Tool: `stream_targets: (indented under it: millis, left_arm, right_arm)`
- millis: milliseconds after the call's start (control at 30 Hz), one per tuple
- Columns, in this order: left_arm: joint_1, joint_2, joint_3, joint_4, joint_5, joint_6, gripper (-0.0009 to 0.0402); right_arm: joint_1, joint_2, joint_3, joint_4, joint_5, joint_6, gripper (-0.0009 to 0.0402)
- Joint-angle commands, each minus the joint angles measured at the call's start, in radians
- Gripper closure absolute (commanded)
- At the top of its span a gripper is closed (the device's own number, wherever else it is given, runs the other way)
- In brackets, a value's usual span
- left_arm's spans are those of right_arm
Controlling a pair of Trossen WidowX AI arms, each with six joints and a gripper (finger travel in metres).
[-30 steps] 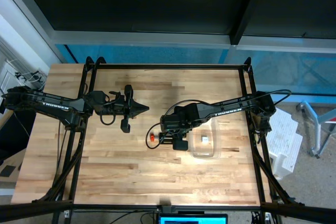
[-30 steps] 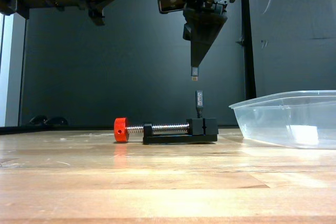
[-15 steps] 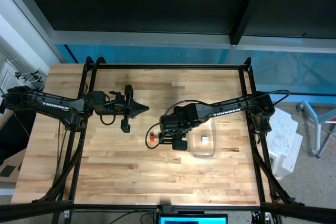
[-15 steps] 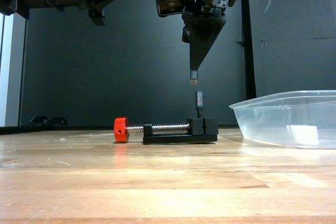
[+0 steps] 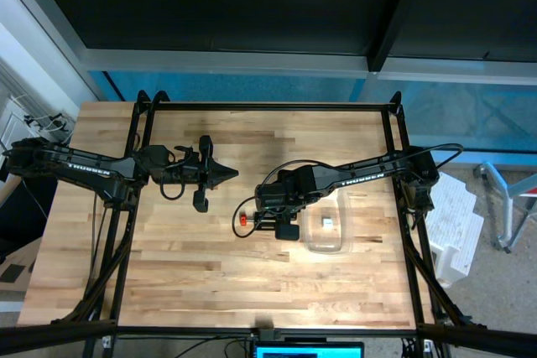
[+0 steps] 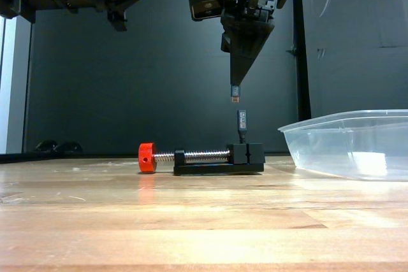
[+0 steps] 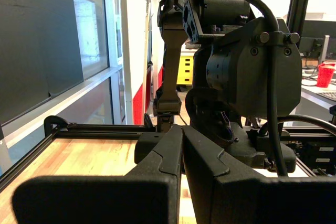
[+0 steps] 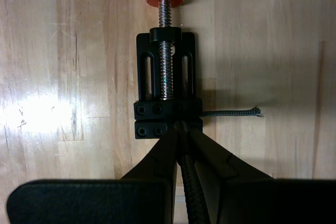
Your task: Pick the usb-c connector and install on the hub
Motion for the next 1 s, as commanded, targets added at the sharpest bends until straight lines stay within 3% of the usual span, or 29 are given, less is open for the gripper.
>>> stream_targets:
  millis: [33,1000]
  left_arm:
    - [0.0,0.0,0.0,0.0,0.0,0.0,0.0393]
    - [0.0,0.0,0.0,0.0,0.0,0.0,0.0393]
  right_arm:
    - [0.0,0.0,0.0,-0.001,0.0,0.001,0.0393]
    - [0.0,0.0,-0.001,-0.01,0.0,0.001,0.0393]
